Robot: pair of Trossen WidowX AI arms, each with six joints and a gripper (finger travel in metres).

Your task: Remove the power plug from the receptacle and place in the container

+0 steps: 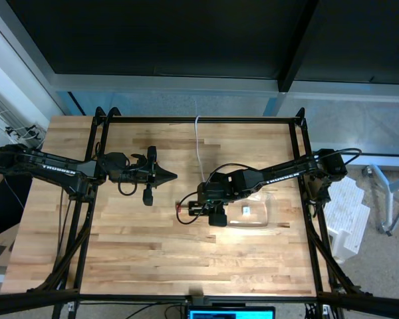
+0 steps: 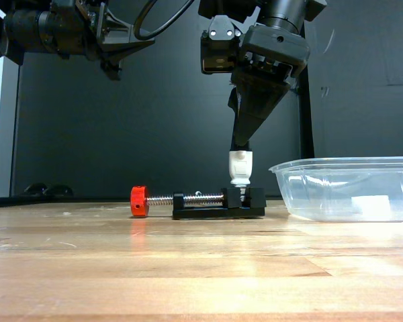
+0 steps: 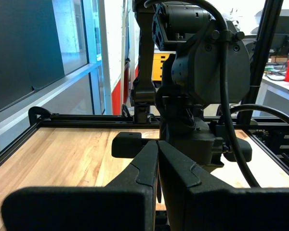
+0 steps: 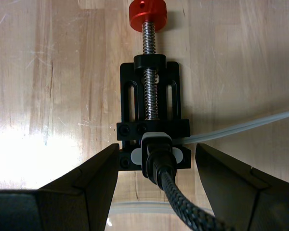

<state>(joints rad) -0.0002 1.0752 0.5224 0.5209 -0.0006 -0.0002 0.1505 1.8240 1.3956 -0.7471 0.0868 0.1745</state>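
The receptacle (image 4: 151,127) is a white-faced socket in a black clamp with a red knob (image 4: 148,13), lying on the wooden table (image 1: 120,226). The black power plug (image 4: 156,155) sits in it, and its braided cord (image 4: 183,202) runs back toward the camera. My right gripper (image 4: 155,147) hangs straight over the plug, open, one finger on each side and neither touching it. In the low view the right gripper (image 2: 240,144) points down onto the white socket (image 2: 240,168). The clear container (image 2: 346,188) stands just right of the clamp. My left gripper (image 1: 169,176) is shut and held high to the left.
A long white cable (image 1: 199,149) runs from the receptacle to the table's far edge. A black frame (image 1: 199,120) borders the table. The container (image 1: 259,212) lies under the right arm (image 1: 286,171) and has a small white label (image 1: 247,210) on its bottom.
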